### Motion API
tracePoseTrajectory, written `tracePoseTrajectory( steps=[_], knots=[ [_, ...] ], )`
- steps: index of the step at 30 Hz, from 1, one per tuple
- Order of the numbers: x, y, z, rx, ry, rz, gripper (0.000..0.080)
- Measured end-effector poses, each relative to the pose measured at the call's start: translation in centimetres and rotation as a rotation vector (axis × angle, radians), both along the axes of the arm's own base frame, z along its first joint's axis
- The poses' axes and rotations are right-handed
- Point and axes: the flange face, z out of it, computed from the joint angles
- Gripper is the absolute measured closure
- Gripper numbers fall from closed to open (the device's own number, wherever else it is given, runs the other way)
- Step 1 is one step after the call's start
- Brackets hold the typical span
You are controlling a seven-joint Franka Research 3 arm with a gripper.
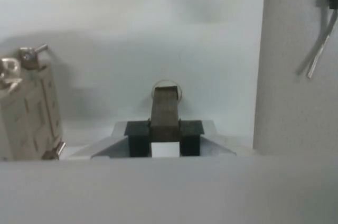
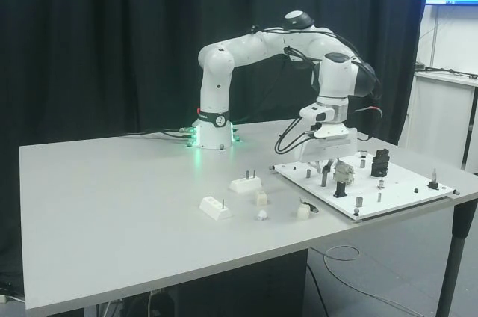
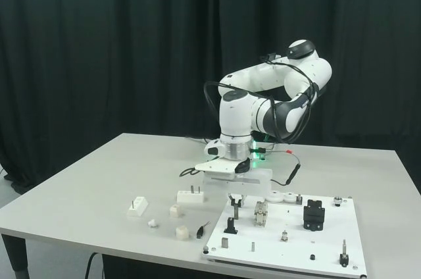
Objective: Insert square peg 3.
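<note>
Pinched between the gripper's [image 1: 165, 147] black fingers, a dark square peg [image 1: 165, 112] points down at the white board [image 3: 329, 239]; the arm [image 3: 263, 95] hunches over.

A white board [image 3: 329, 243] on the grey table [image 2: 112, 190] carries a metal connector block [image 3: 261, 214] just beside the gripper and a black clamp [image 3: 314, 214] farther off. Two white holders [image 2: 215, 208] [image 2: 246, 184] and three small white parts [image 2: 261, 216] lie well apart from it.

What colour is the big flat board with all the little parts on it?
White. The board shows best in the second room view, lying on the grey table.
</note>
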Motion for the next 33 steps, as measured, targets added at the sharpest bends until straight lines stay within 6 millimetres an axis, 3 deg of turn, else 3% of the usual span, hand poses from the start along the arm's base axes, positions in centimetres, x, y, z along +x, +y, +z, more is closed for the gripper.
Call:
tracePoseTrajectory(
  steps=[33],
  knots=[
    [-0.17, 0.13, -0.01, -0.012, -0.007, -0.078, 0.0694]
  ],
)
